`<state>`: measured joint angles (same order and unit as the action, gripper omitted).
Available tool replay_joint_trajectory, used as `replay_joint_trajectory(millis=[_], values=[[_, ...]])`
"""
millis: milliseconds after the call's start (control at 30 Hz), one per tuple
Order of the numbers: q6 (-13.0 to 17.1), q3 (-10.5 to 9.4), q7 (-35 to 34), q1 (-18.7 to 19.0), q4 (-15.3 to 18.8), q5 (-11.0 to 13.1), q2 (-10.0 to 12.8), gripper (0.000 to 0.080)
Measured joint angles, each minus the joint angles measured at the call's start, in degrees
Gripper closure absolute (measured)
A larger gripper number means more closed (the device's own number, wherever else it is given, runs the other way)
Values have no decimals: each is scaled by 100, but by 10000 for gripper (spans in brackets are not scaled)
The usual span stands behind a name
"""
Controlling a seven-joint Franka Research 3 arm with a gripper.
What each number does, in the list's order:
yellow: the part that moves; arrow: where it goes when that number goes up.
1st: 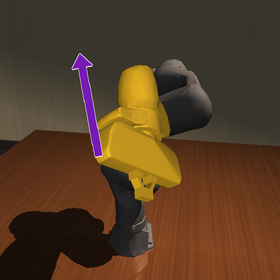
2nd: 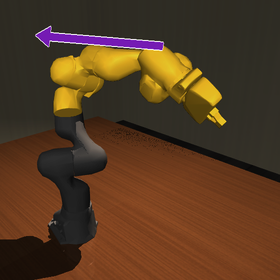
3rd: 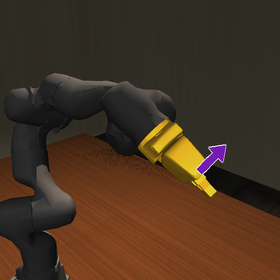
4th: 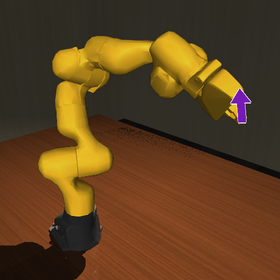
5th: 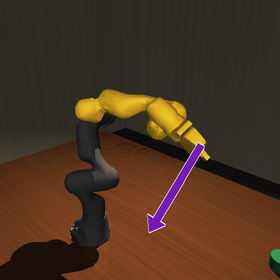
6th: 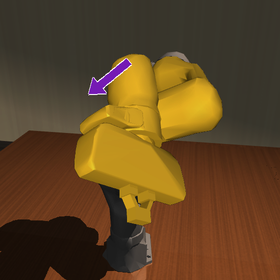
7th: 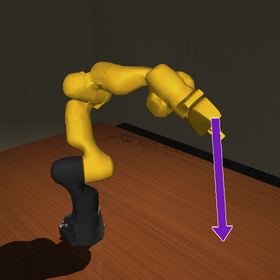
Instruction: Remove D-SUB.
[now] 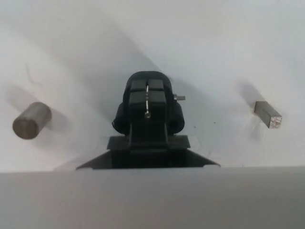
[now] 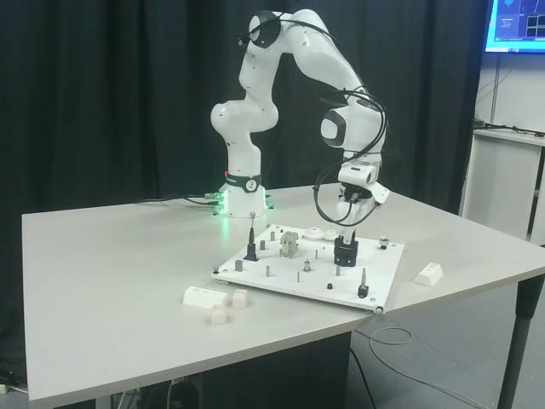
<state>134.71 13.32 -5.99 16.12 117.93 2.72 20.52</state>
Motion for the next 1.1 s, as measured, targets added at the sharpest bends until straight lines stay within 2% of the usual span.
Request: replay_joint_trajectory(millis=[100,133,500,667,1100], values=[[-69,-3,0,4,-47,0,-6,580],[-105,-5,0,5,-70,0,-10,647],[-705,-7,-39,42,-453,-20,-71,647],[-888,-6,-137,43,-590,-114,-75,647],[-1024,-4,-200,43,-705,-163,-75,649]])
